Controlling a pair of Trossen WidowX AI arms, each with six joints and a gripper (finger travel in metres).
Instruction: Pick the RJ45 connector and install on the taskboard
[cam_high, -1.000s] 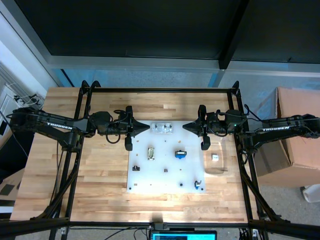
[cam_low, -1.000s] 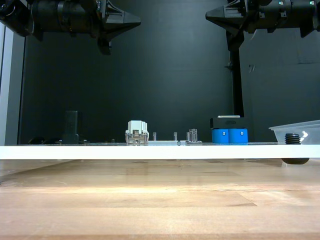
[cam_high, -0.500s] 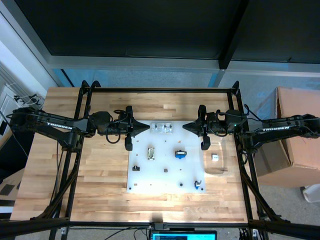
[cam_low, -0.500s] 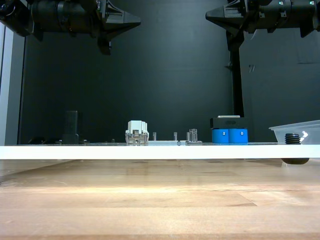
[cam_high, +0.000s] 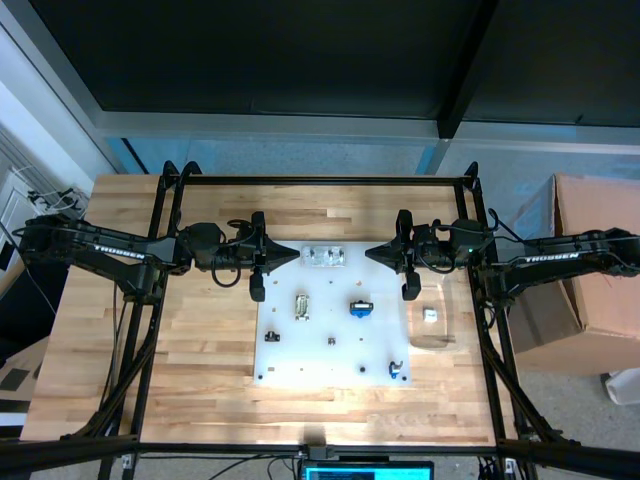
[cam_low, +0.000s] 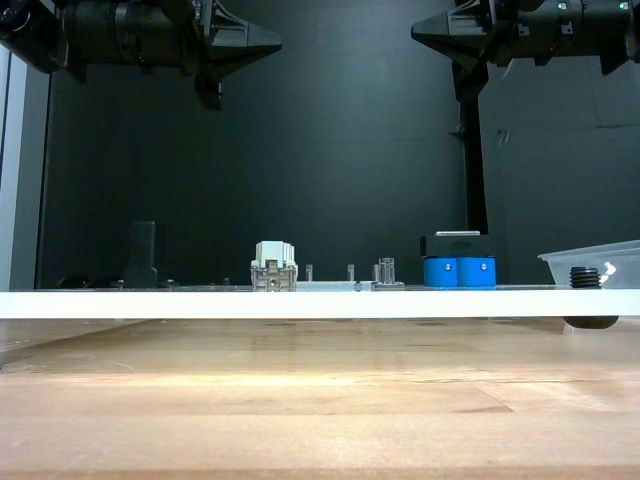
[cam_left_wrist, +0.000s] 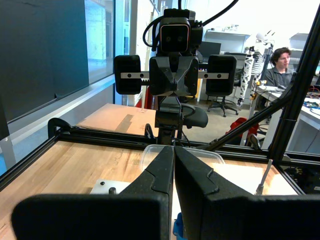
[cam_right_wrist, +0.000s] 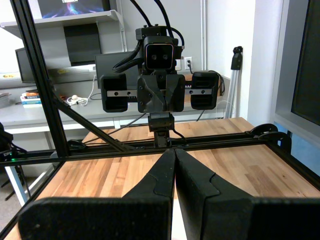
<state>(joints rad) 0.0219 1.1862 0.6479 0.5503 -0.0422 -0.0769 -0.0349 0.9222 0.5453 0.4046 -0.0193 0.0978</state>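
Item, left pincer (cam_high: 293, 254): it is hanging high over the far left edge of the white board (cam_high: 300, 365), fingers pressing together on nothing, as its own camera is showing. Item, right pincer (cam_high: 370, 254): it is facing the first from over the far right edge, likewise closed and empty. Item, connector: neither pincer is carrying it. The white block (cam_high: 430, 315) in the clear tray (cam_high: 443, 342) is showing pale, with no darker piece or cable on it that you can make out. The blue jack (cam_high: 398, 371) at the board's near right corner is showing something dark on top, but you cannot tell whether that is the connector seated, part-way in, or only the jack itself. Item, hazards, all judged:

- If you are counting the job as finished while the plug is sitting only part-way in, its latch is likely not catching, and the weight of the cable may be tipping it out.
- If you are sending the right pincer back to the tray, you may be closing it on the bare block.
- A pincer going down closed is pushing rather than gripping, so it may shove the plug, the block or the light tray across the bench (cam_high: 200, 350).
- A loose grey cable, hard to see against the board, may be snagging on a descending finger.
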